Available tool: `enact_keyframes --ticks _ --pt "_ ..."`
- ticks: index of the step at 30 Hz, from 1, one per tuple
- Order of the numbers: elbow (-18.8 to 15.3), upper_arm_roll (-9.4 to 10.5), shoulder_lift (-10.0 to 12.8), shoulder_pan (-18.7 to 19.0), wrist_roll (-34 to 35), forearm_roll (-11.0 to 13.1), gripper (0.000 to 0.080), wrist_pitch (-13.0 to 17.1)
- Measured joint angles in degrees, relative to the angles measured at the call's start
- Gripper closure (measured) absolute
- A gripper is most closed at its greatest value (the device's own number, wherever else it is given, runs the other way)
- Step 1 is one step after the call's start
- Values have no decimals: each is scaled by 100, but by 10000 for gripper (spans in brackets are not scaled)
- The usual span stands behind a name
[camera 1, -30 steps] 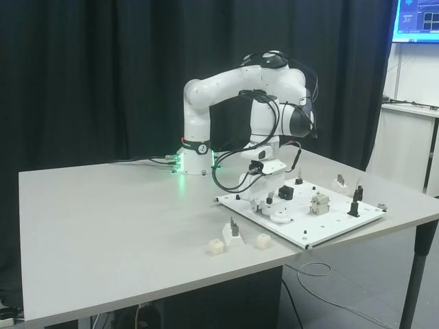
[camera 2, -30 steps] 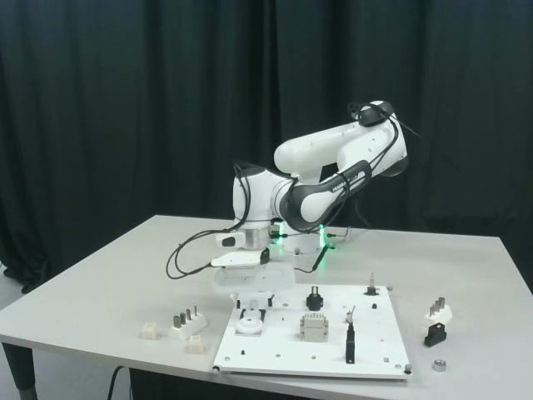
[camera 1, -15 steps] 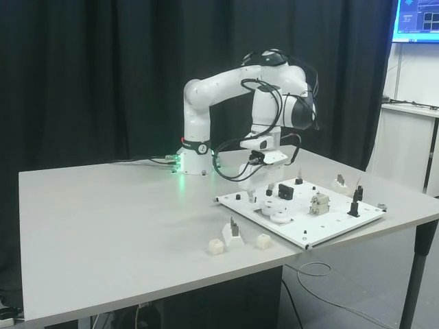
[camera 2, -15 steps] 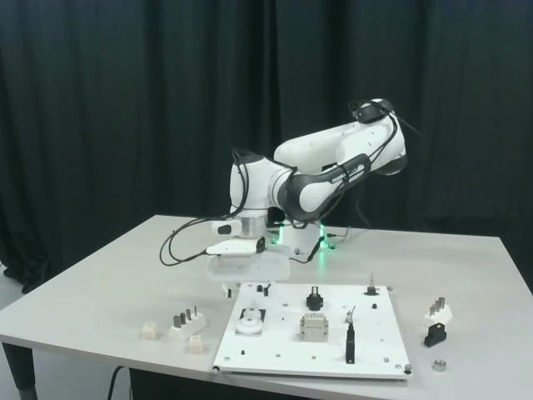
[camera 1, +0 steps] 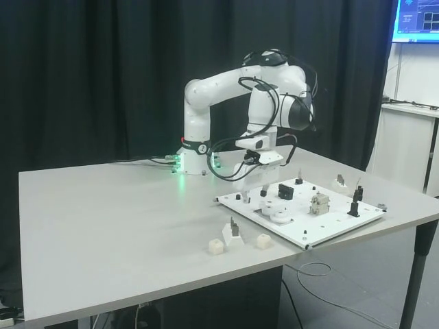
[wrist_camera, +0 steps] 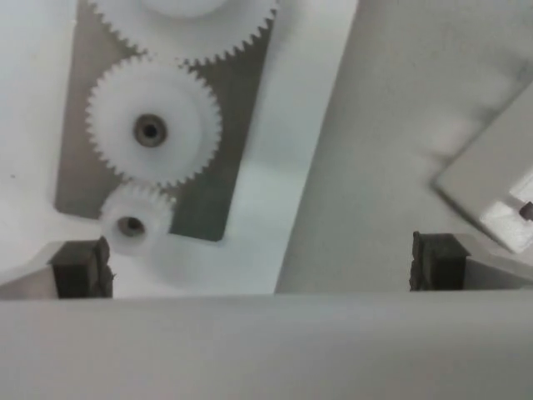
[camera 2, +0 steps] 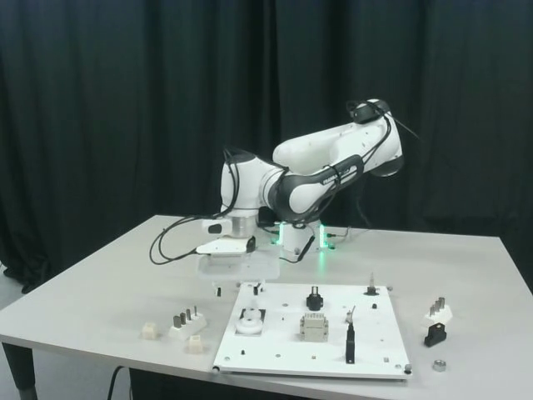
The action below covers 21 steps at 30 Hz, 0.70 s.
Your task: Insert small gear.
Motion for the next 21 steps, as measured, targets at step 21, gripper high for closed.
enact_keyframes --ticks 21 --pt "69 180 -6 -138 -132 57 3 -11"
